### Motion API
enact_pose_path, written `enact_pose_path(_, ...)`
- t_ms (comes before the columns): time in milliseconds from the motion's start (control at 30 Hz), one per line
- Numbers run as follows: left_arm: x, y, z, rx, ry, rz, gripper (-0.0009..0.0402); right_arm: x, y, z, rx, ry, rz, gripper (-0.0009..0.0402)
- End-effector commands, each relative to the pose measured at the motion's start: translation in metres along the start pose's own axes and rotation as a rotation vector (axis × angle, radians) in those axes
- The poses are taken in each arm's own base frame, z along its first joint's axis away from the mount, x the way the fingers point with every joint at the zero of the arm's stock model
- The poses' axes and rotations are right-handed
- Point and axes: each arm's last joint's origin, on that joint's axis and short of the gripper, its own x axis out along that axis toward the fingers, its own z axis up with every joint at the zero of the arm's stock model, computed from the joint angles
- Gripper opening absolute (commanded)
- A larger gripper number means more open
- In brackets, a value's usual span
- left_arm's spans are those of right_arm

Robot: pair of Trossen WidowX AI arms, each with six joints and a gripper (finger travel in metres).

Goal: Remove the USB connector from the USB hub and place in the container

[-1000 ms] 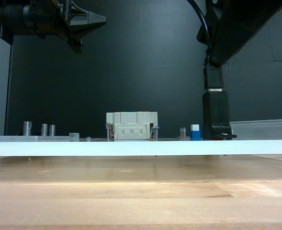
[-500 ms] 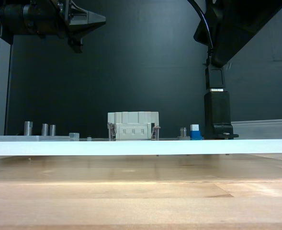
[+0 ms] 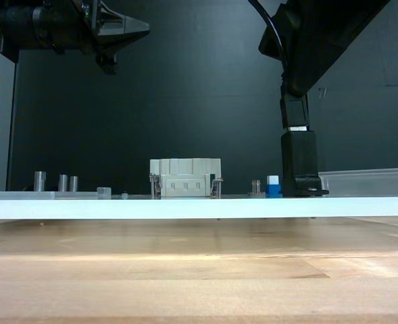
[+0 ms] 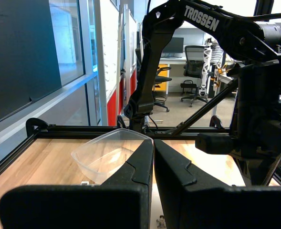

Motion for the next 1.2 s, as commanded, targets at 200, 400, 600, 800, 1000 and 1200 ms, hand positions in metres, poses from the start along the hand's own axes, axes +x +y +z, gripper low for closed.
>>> enact_pose_path(200, 0.0, 0.0, 0.0, 0.0, 0.0, 0.0, 0.0001, -0.002, 0.01, -0.006, 0.011, -0.025, 0.026, 0.0)
enact_pose_path(400, 0.0, 0.0, 0.0, 0.0, 0.0, 0.0, 0.0001, -0.005, 0.012, -0.01, 0.008, -0.056, 0.015, 0.0)
enact_pose_path(600, 0.0, 0.0, 0.0, 0.0, 0.0, 0.0, 0.0001, -0.009, 0.012, -0.019, 0.051, -0.105, 0.031, 0.0)
enact_pose_path(800, 0.0, 0.0, 0.0, 0.0, 0.0, 0.0, 0.0001, -0.009, 0.011, -0.035, 0.089, -0.146, 0.061, 0.0)
enact_pose_path(1000, 0.0, 0.0, 0.0, 0.0, -0.001, 0.0, 0.0001, -0.011, 0.009, -0.047, 0.09, -0.181, 0.041, 0.0)
enact_pose_path(1200, 0.0, 0.0, 0.0, 0.0, 0.0, 0.0, 0.0001, -0.011, 0.01, -0.046, 0.088, -0.201, 0.057, 0.0)
